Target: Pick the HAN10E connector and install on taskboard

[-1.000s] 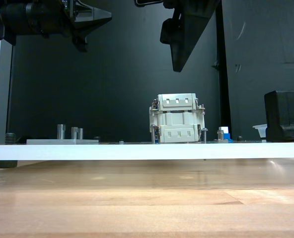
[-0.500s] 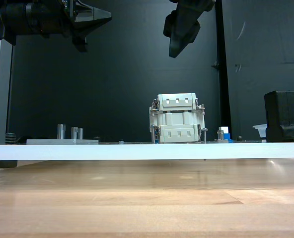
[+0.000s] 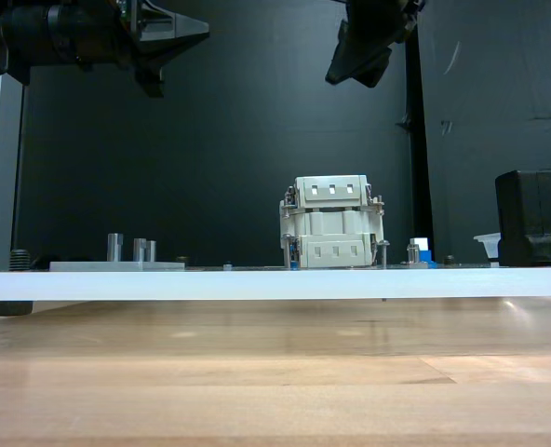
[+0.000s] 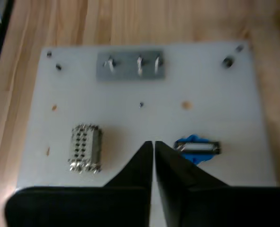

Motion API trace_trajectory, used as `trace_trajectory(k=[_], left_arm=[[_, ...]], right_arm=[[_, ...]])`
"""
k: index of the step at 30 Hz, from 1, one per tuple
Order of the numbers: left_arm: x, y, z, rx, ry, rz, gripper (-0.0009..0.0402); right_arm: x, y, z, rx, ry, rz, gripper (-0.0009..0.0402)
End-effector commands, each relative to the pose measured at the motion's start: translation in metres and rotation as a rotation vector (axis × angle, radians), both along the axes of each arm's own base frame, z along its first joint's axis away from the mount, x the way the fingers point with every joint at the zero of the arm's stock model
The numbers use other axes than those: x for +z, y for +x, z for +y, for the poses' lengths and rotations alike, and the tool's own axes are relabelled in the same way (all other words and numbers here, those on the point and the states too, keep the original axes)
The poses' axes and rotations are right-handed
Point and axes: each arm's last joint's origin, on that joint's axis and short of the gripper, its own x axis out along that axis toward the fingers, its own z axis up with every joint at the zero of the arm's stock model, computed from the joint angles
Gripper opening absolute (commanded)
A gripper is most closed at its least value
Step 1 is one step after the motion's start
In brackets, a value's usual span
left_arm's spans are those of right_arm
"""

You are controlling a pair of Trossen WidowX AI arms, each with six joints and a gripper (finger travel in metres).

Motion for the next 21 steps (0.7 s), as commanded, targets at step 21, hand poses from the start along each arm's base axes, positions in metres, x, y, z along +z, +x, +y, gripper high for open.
trace_trajectory(k=[21], left_arm=[[0.000,0.000,0.000,0.000,0.000,0.000,0.0001]], right_arm=[[-0.018,-0.057,-0.032,-0.096,-0.018,-0.663,0.0000]])
